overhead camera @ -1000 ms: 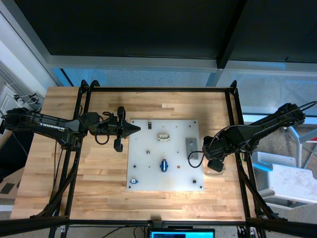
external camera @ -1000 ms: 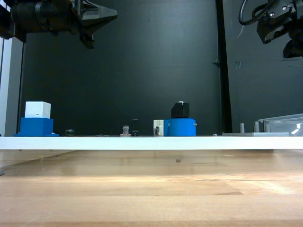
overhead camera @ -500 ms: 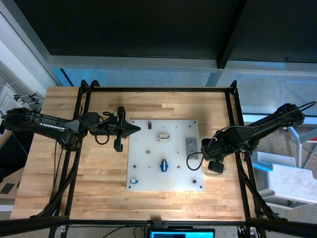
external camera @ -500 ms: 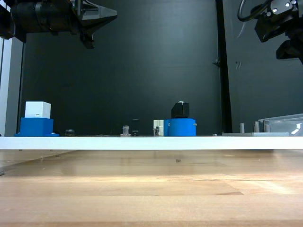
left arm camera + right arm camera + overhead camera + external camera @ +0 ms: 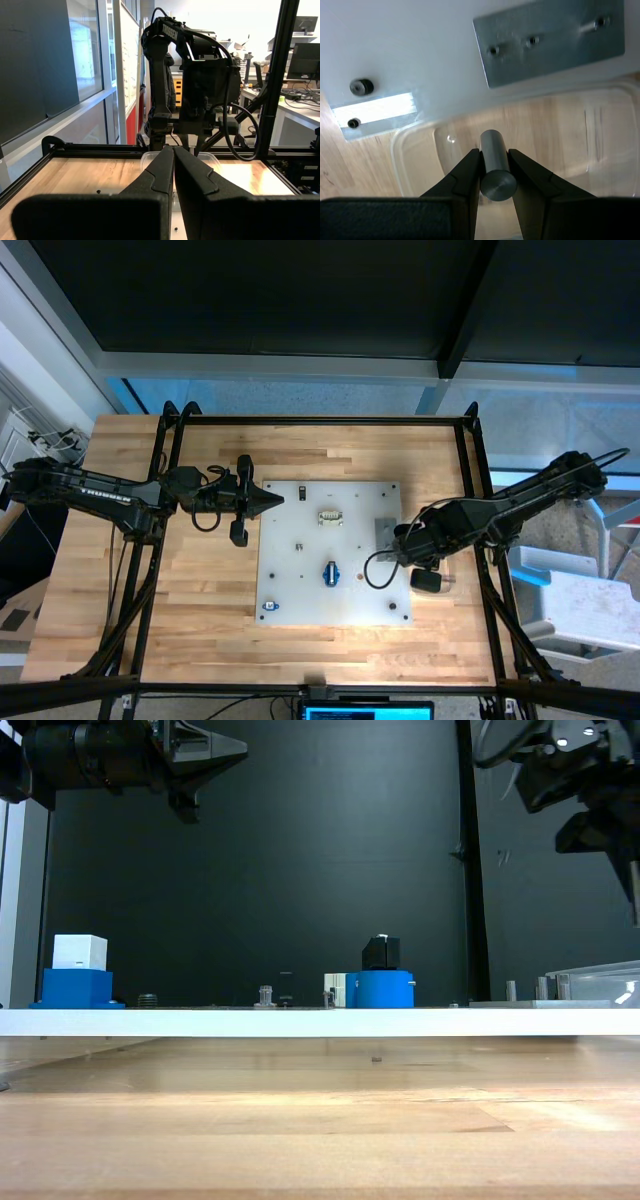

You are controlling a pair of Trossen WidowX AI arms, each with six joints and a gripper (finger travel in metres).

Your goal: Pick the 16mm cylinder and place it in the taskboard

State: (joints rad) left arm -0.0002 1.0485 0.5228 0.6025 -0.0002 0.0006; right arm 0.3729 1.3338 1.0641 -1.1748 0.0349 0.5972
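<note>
The 16mm cylinder (image 5: 496, 183), a dull-grey round peg, is clamped between the fingers of my right gripper (image 5: 494, 161), shown only in the right wrist view. It hangs above the clear tray (image 5: 420, 150), just off the edge of the white taskboard (image 5: 420, 45). From above, the right gripper (image 5: 426, 576) is at the taskboard's (image 5: 300, 580) right edge, beside the grey block (image 5: 386, 533). My left gripper (image 5: 274, 500) is shut with nothing in it, high over the board's left edge.
On the board stand a blue fitting (image 5: 330, 574), a beige connector (image 5: 329, 517) and a small blue-and-white block (image 5: 268, 607). The clear tray (image 5: 447, 578) lies right of the board. A black frame rail (image 5: 470, 490) runs behind the right arm.
The right arm has swung left and a little nearer, from over the tray to the board's right edge. The left arm has not moved.
</note>
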